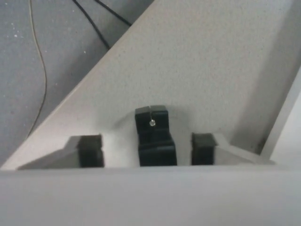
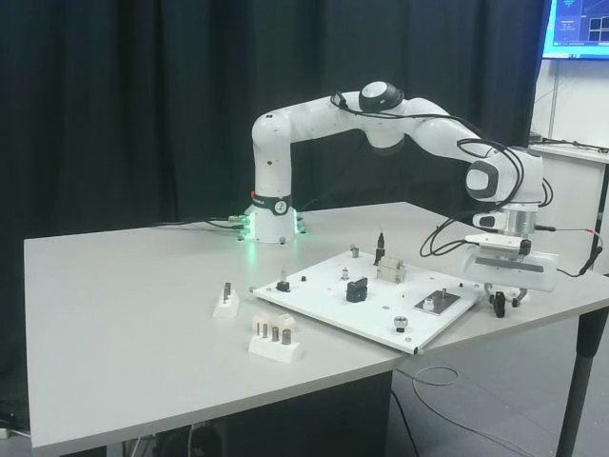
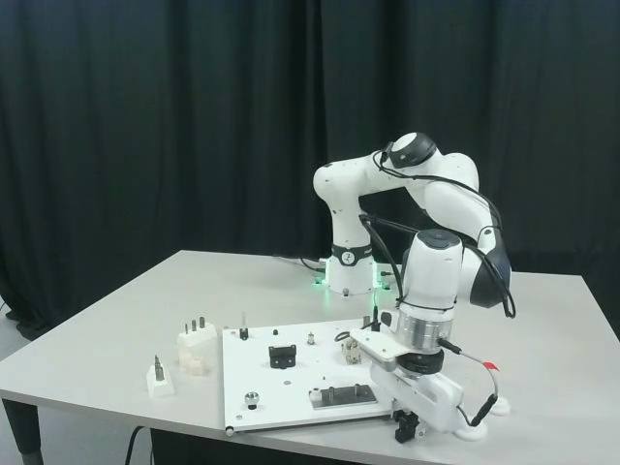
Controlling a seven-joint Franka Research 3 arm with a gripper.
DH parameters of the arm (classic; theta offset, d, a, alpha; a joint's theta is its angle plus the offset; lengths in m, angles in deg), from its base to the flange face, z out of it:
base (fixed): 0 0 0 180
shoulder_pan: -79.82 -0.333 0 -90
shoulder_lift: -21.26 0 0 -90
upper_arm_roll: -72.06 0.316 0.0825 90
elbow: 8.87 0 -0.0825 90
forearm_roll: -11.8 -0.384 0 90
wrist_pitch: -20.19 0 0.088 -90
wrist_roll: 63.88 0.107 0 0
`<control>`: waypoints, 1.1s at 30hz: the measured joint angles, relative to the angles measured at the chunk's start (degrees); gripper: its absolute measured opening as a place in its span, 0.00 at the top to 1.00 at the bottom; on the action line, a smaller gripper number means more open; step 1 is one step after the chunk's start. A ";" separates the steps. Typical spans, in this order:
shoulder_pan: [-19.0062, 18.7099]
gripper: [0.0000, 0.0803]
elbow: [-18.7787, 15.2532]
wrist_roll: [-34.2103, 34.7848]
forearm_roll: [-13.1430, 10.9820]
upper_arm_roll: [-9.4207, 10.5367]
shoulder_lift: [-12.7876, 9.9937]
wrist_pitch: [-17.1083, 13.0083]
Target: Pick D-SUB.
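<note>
The D-SUB is a small black block standing upright on the grey table, off the white board, just past the board's corner farthest from the small white holders. My claw is down around it with the fingers apart. One black pad stands on each side of the block, and bare table shows in both gaps, so nothing is clamped. In the wrist view the table's edge runs on a slant close beyond the D-SUB, and past that edge lies the floor with black cables. On the board's side I am hemmed in by its rim and by the low fixture at that corner. On the side away from the board there is only a narrow strip of table before the drop. Above the board the air is open. Beyond the board, my base glows green, well apart from the claw. A screen in the room's upper corner carries writing too small to read.
</note>
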 joint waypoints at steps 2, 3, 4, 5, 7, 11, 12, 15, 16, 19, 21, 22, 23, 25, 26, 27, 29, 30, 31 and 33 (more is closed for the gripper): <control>0.00 0.47 -0.19 0.00 -0.19 0.02 0.00 -0.25; 0.00 0.47 -0.29 0.00 -0.27 0.04 0.00 -0.36; 0.00 0.47 -0.40 0.01 -0.38 0.06 0.00 -0.45; 0.00 0.47 -0.51 0.01 -0.48 0.09 0.00 -0.55; 0.00 0.70 -0.73 0.01 -0.73 0.15 -0.01 -0.79; 0.01 0.70 -1.04 0.01 -1.04 0.15 -0.02 -1.42; 0.02 0.70 -1.07 0.01 -1.05 0.15 -0.02 -1.51; 0.10 0.70 -1.08 0.01 -1.05 0.15 -0.03 -1.78; 0.12 0.81 -1.08 0.00 -1.05 0.14 -0.03 -1.89; 0.17 0.81 -1.08 0.00 -1.05 -0.07 -0.02 -2.45; 0.17 0.81 -1.08 0.00 -1.05 -0.27 0.05 -2.60; 0.17 0.81 -1.08 0.00 -1.05 -0.40 0.11 -2.61; 0.16 0.81 -1.07 0.00 -1.05 -0.55 0.18 -2.61; 0.13 0.81 -1.05 0.00 -1.05 -0.92 0.37 -2.60; 0.13 0.81 -1.05 0.00 -1.05 -1.02 0.55 -2.60; 0.13 0.81 -1.05 0.00 -1.05 -1.10 0.76 -2.56; 0.12 0.81 -1.04 -0.08 -1.05 -1.29 1.17 -2.41; 0.11 0.81 -1.04 -0.15 -1.05 -1.41 1.38 -2.24; 0.09 0.81 -1.03 -0.23 -1.05 -1.54 1.56 -2.01; 0.08 0.81 -0.94 -0.35 -1.05 -1.82 1.86 -1.45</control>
